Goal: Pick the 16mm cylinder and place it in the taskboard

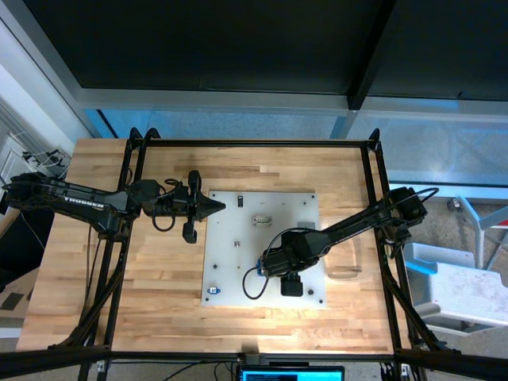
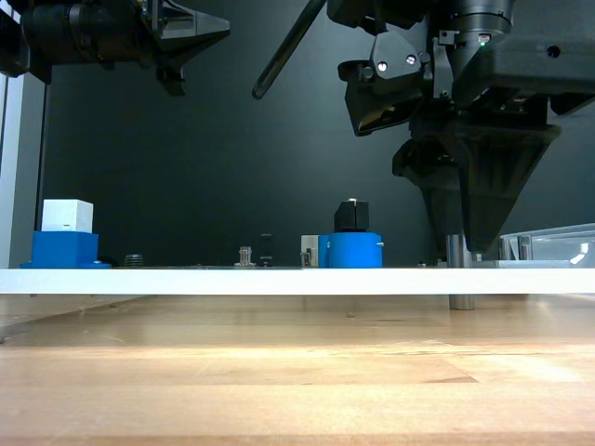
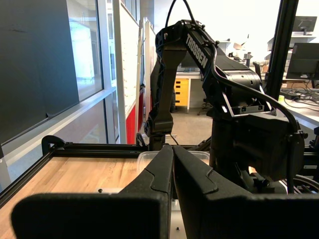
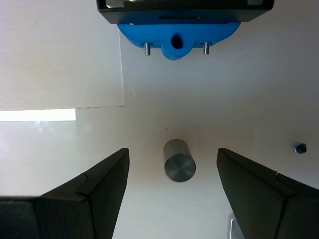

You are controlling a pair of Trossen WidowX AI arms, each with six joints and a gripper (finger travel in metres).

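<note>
Right gripper (image 4: 172,153): my working hand, pointing straight down over the near right part of the taskboard (image 1: 238,270). Jaws spread wide, holding nothing. One finger (image 4: 107,184) stands on either side of the 16mm cylinder (image 4: 179,162), with white board showing between each finger and the peg. No contact on either side.

Cylinder: upright on the taskboard, its round grey top face toward my wrist camera. It sits roughly midway between the two fingers. From table height the peg (image 2: 456,251) stands at the board's surface right beside my fingertips, which reach down to about its top. A short grey stub shows under the board's edge directly below it, so the peg seems to pass through a hole there.

Around it: a blue fitting (image 4: 174,35) lies beyond the peg, well apart from it. A small bolt head (image 4: 299,148) sits off to one side. The clear plastic tray (image 1: 345,266) lies just off the board's right edge, near my arm.

Left gripper (image 1: 221,205): fingers pressed together, empty. It hangs high above the board's left edge, level and pointing inward, far from the cylinder.

Both arms reach over the wooden table (image 1: 159,302).
</note>
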